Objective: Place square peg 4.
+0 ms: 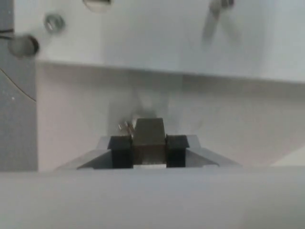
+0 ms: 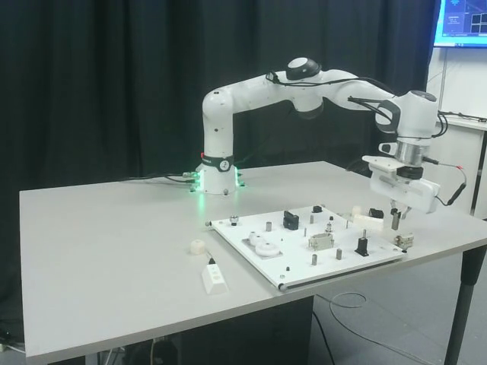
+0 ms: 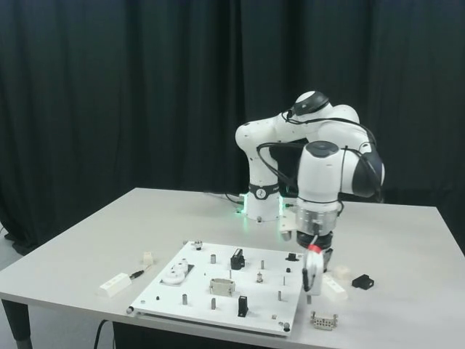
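Between black fingertips of the hand (image 1: pixel 148 151), square peg (image 1: pixel 148 138), clamped

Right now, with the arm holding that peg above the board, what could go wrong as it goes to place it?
The end effector grips the square peg only at its sides, so contact with a hole edge could tilt it or make it slip. The peg hangs near the white board's edge, beside a white block and a small connector; a low approach might knock them.
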Action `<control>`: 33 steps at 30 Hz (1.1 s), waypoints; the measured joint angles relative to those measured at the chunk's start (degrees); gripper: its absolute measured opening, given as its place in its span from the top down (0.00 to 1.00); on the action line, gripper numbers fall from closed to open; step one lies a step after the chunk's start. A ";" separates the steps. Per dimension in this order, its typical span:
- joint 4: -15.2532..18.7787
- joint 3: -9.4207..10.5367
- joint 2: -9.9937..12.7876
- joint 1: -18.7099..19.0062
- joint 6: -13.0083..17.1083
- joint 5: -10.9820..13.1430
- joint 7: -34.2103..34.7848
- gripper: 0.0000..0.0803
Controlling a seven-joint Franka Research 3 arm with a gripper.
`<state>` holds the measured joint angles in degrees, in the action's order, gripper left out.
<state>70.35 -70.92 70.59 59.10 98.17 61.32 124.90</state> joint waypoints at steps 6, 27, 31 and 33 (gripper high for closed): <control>0.22 0.00 0.01 1.91 -0.30 -0.10 1.58 0.82; 1.84 -0.09 0.02 5.48 0.39 -1.82 3.55 0.53; 1.84 -0.13 0.02 5.64 0.39 -2.10 3.49 0.53; 1.84 -0.15 0.02 5.70 0.39 -2.14 3.48 0.05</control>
<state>72.19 -71.07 70.61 64.79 98.56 59.17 128.38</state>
